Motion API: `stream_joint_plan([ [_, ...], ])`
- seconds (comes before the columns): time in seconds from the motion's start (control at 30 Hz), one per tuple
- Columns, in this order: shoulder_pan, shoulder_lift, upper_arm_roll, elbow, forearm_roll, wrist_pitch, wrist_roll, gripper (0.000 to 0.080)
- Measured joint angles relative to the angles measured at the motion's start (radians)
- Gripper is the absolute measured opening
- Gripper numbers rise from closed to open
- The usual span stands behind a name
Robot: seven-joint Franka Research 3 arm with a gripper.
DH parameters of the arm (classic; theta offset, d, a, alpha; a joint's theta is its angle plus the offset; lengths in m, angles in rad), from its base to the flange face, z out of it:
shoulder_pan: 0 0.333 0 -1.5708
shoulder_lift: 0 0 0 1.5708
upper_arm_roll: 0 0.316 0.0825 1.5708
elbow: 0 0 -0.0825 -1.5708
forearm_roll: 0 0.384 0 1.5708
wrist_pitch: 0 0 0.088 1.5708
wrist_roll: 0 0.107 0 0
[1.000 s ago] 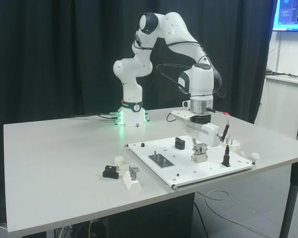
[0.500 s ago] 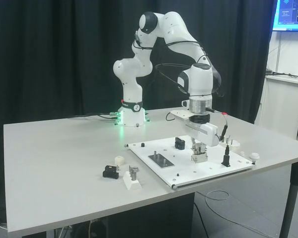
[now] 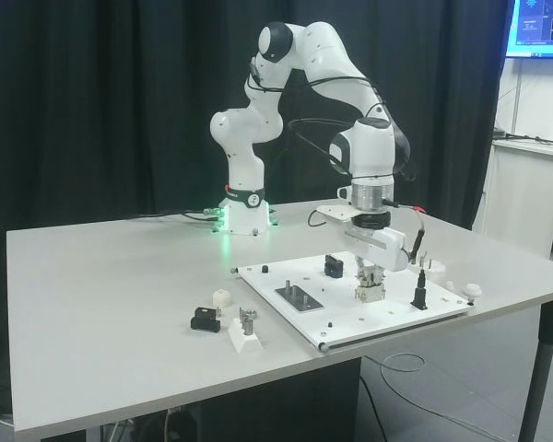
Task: Insert waterproof.
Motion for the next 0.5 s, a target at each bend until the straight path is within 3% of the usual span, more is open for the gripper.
stream_joint_plan([
  [0.23,0.0,0.0,0.0,-0.002,0.001,0.006,0.001,0.0315],
  [0.5,0.0,0.0,-0.008,-0.004,0.03,0.006,0.011,0.0315],
])
